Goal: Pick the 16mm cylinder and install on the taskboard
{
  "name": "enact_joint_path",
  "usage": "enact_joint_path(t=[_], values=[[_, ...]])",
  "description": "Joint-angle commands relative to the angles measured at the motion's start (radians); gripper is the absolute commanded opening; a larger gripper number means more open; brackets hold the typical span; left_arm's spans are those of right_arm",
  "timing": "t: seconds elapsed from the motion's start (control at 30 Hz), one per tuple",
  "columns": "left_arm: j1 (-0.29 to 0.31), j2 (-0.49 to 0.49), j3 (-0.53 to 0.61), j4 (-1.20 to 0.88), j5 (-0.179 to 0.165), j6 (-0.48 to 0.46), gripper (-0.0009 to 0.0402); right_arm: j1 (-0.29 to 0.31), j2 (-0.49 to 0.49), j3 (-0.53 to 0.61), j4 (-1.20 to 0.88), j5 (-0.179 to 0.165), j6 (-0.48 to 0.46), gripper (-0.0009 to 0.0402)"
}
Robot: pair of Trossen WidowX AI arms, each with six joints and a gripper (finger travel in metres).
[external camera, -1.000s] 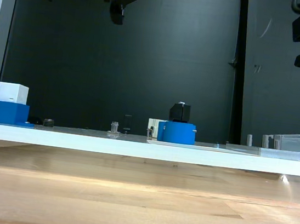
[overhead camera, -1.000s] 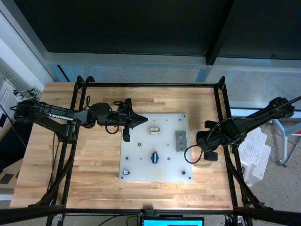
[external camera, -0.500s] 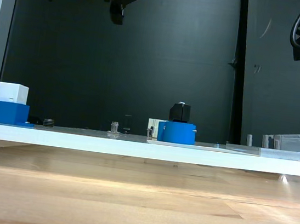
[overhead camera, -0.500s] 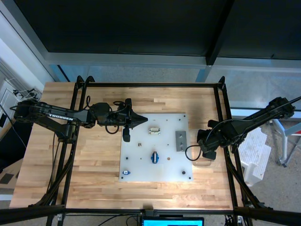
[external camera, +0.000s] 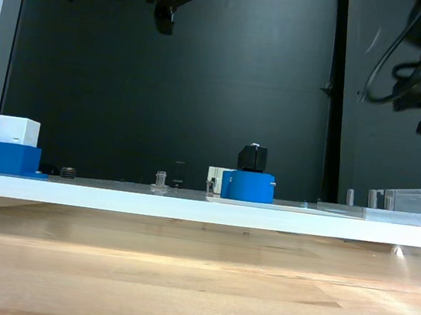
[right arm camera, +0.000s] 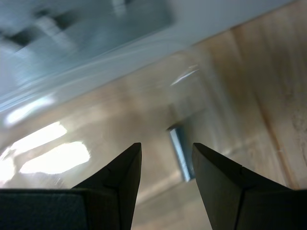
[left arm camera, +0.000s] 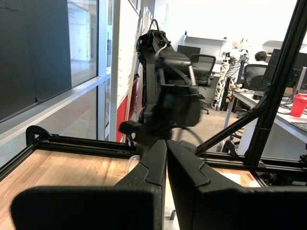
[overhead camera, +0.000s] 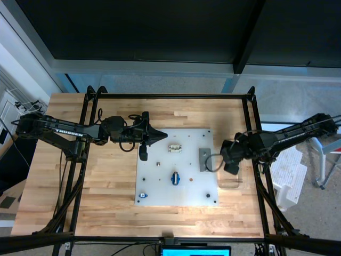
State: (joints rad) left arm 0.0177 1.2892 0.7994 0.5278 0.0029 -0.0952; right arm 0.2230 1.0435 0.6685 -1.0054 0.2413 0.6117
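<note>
Now lined up over the 16mm cylinder (right arm camera: pixel 180 154)

The cylinder, a short, dull grey metal stub, lies flat in the clear tray (overhead camera: pixel 234 185) just off the right edge of the taskboard (overhead camera: pixel 160 181). The right gripper (right arm camera: pixel 166 145) hangs over it with fingers spread, apparently set for a pick. The tray is glossy and throws glare; the board is matt white, flat and holed. The left gripper (left arm camera: pixel 166 143) hovers above the board's far left part, fingers pressed together, likely parked.

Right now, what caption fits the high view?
Left claw shut, high over the board's far edge; right claw open above the tray.
</note>
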Motion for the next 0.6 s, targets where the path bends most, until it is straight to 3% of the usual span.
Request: enact_joint_path(t=[0.03,0.17,0.23,0.37,0.6], values=[[0.0,0.0,0.0,0.0,0.0,0.0,0.0,-0.07,-0.002,-0.025,0.022,-0.035,-0.065,0.0154],[0.0,0.0,0.0,0.0,0.0,0.0,0.0,-0.099,-0.01,-0.058,0.02,-0.079,-0.08,0.0166],[0.0,0.0,0.0,0.0,0.0,0.0,0.0,-0.099,-0.01,-0.065,0.024,-0.085,-0.072,0.0173],[0.0,0.0,0.0,0.0,0.0,0.0,0.0,-0.106,-0.01,-0.074,0.019,-0.049,-0.014,0.0183],[0.0,0.0,0.0,0.0,0.0,0.0,0.0,-0.108,-0.01,-0.116,0.022,-0.05,0.076,0.0191]])
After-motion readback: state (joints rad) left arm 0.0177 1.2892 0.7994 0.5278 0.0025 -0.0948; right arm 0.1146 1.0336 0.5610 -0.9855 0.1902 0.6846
